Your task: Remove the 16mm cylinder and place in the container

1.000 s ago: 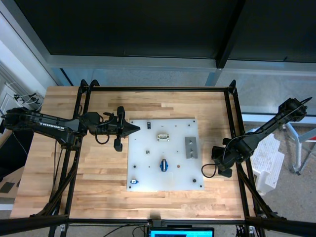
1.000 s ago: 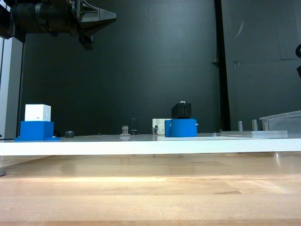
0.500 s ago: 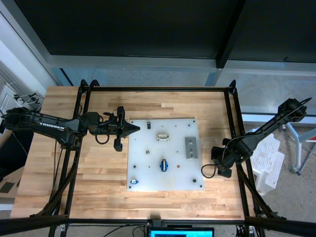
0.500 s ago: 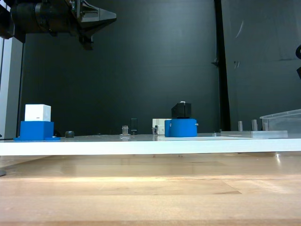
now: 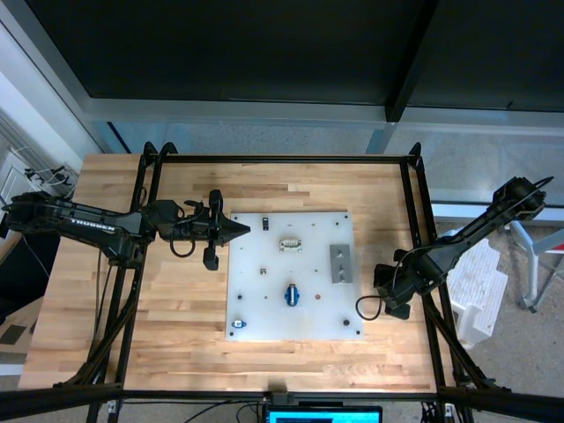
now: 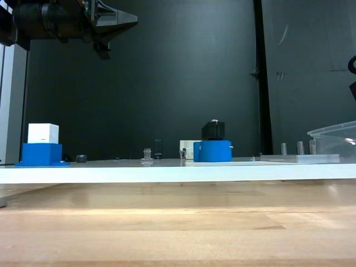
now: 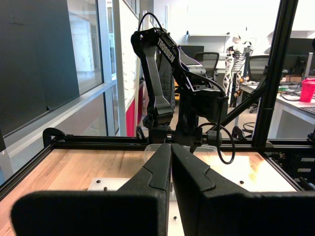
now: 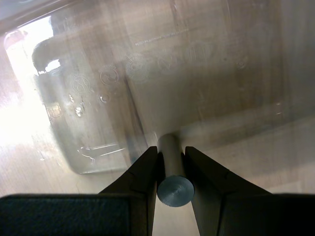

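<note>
Above the wooden tabletop [image 5: 176, 300], the left gripper [image 5: 236, 228] hangs parked, fingers pressed together, while the right gripper [image 8: 171, 152] has edged nearer and inward beside the white board [image 5: 264, 300]. The clear rectangular plastic tub [image 6: 336, 136] now shows its rim higher in the low view, and the right fingers [image 8: 140, 174] clench the small silver-grey metal cylinder [image 8: 173, 172] over it; release looks imminent.

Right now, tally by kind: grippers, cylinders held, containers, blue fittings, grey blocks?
Grippers: 2, left gripper shut, raised by the board's left edge; right gripper over the container
16mm cylinder: 1, in right gripper
Container: 1
Blue fittings: 2
Grey block: 1
Total: 7
</note>
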